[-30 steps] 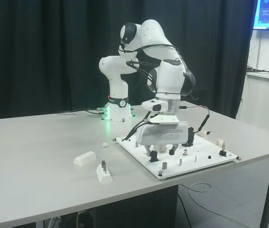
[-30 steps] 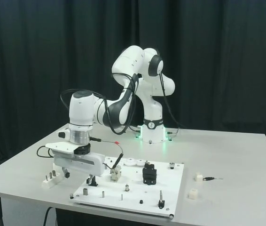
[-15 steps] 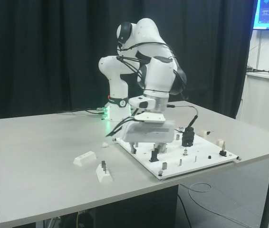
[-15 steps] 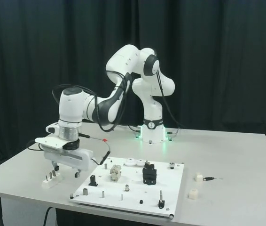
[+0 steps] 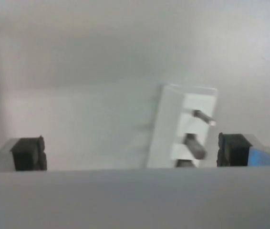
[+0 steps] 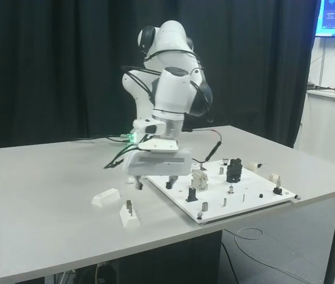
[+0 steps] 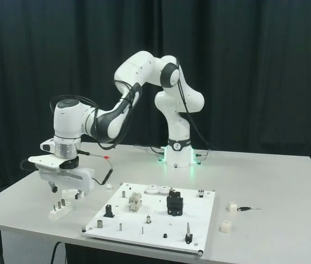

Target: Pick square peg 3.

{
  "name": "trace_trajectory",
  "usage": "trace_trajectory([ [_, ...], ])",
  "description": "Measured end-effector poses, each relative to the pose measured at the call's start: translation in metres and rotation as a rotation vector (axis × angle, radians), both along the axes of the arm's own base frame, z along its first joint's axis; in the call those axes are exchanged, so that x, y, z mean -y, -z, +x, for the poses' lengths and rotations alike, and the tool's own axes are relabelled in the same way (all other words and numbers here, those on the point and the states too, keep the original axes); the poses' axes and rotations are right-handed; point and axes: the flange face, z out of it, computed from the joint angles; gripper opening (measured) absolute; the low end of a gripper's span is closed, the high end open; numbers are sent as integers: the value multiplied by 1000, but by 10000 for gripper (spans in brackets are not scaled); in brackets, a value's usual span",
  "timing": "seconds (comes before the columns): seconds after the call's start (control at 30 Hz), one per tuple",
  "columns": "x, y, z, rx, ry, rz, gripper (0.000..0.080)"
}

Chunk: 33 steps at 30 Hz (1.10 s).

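above the small white peg holder (image 7: 60,211) near the table's front corner, my gripper (image 7: 60,190) now hangs with nothing in it, having swung off the white assembly board (image 7: 155,219) where it hovered a second ago. that puts me over the right rack, so i judge the approach nearly done and the descent still to come. fingers (image 5: 28,153) stand apart in the wrist view, the holder's square pegs (image 5: 195,149) upright between them; which one is peg 3 i cannot tell. a second white block (image 6: 105,196) lies near on the grey table (image 6: 49,177). black curtains (image 7: 265,71) close the room behind.
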Motion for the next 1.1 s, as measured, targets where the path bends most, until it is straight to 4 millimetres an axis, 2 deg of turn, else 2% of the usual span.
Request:
trace_trajectory([
  [0.57, 51, 2, -22, 20, 35, 52, 800],
  [1.1, 71, 29, -39, 3, 35, 112, 800],
])
